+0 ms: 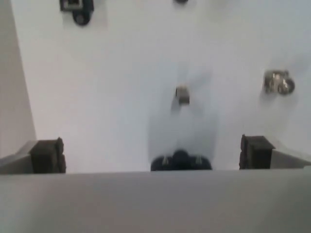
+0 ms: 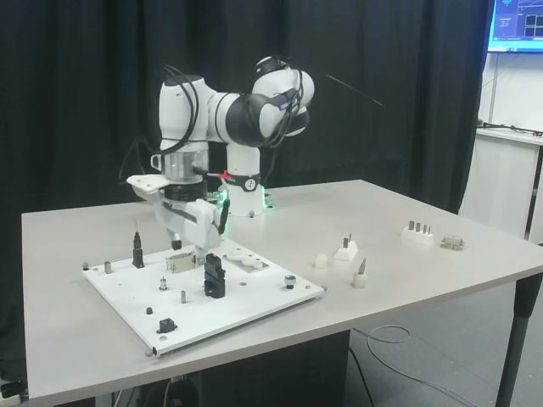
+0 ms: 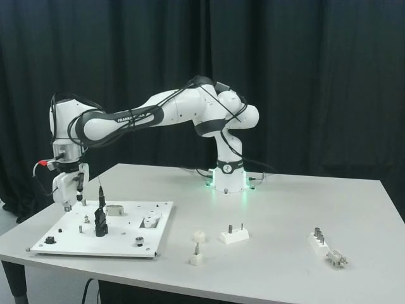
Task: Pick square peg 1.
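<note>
Black curtains [image 3: 316,76] back your grey table [image 3: 285,209]. End effector [image 1: 151,153] hangs wide open, holding nothing, above the white board [image 3: 120,237]; what is probably square peg 1 [image 1: 182,93] stands between its fingers.

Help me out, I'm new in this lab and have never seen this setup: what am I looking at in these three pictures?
A white robot arm is bolted on a grey table. Two pictures come from room cameras; the third looks down from the arm's wrist. Its gripper hangs open and empty above a white board carrying small parts, among them a small upright peg straight below. More small white holders with pins stand on the table beside the board.
</note>
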Robot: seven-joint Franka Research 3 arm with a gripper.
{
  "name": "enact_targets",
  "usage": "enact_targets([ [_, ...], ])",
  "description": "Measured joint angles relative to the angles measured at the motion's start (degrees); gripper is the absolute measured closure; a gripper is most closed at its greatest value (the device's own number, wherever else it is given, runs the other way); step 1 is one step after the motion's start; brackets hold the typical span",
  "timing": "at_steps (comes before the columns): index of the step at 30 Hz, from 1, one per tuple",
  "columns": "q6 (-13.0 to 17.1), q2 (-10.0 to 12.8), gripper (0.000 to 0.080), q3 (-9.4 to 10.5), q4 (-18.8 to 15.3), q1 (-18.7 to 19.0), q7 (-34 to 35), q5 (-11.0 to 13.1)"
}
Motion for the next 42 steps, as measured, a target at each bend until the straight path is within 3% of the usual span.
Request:
enact_targets([
  [24,-18.0,-1.0,0.0003,-5.47,-0.6,6.7,4.5,0.7],
  [33,-20.4,-1.0,0.0003,-6.16,-4.2,12.0,4.9,0.8],
  [42,-20.5,-0.8,0.0003,-7.46,-10.6,19.6,4.9,2.3],
])
